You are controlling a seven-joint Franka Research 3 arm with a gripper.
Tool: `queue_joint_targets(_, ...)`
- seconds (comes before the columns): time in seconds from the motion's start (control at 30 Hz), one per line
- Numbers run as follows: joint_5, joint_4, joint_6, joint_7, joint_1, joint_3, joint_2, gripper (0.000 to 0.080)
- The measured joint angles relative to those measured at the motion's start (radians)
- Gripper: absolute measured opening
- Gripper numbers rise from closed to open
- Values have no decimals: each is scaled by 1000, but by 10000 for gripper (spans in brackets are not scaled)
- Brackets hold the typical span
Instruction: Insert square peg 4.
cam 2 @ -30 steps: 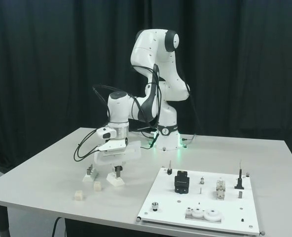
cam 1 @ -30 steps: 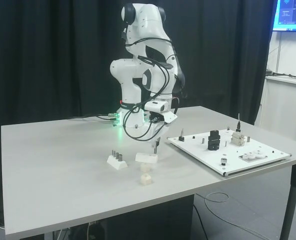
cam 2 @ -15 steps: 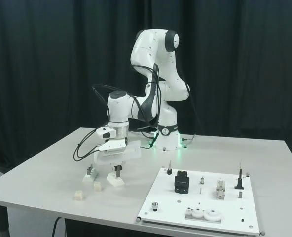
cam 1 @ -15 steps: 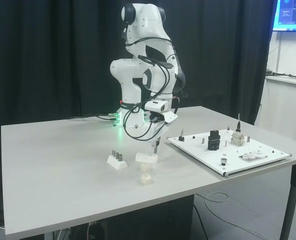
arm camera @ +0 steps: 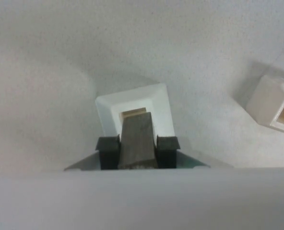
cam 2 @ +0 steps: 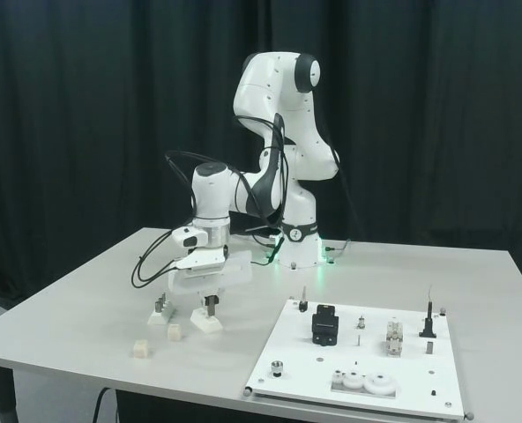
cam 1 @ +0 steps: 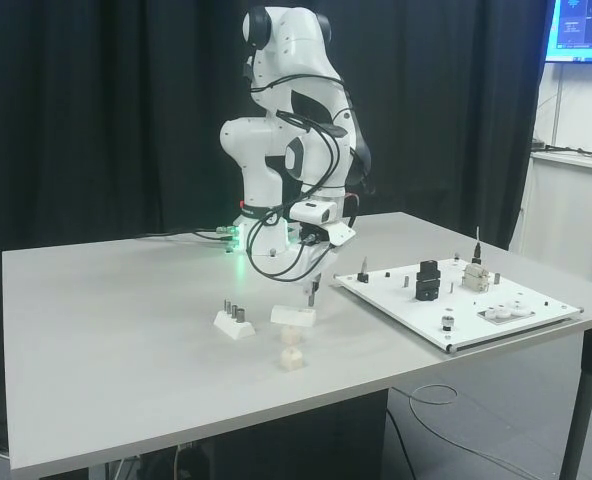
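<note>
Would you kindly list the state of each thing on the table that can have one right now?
gripper: shut on the square peg, above the white holder.
square peg: held upright, tip at the holder's opening.
white holder: on the table, socket facing up.
rack of pegs: standing, three pegs in it.

hand | raised slightly | square peg lifted from white holder

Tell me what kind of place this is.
Probably a robotics lab or test cell: a white arm bolted to a grey table, black curtains behind, and a white board of assembly fixtures.
</note>
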Motion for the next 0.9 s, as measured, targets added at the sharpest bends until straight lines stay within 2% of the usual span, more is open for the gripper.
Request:
queue_joint_targets(0.67,1,0,0,0,1,1,0,159)
queue_joint_targets(0.9,16,0,-5,7,9,2,-2,159)
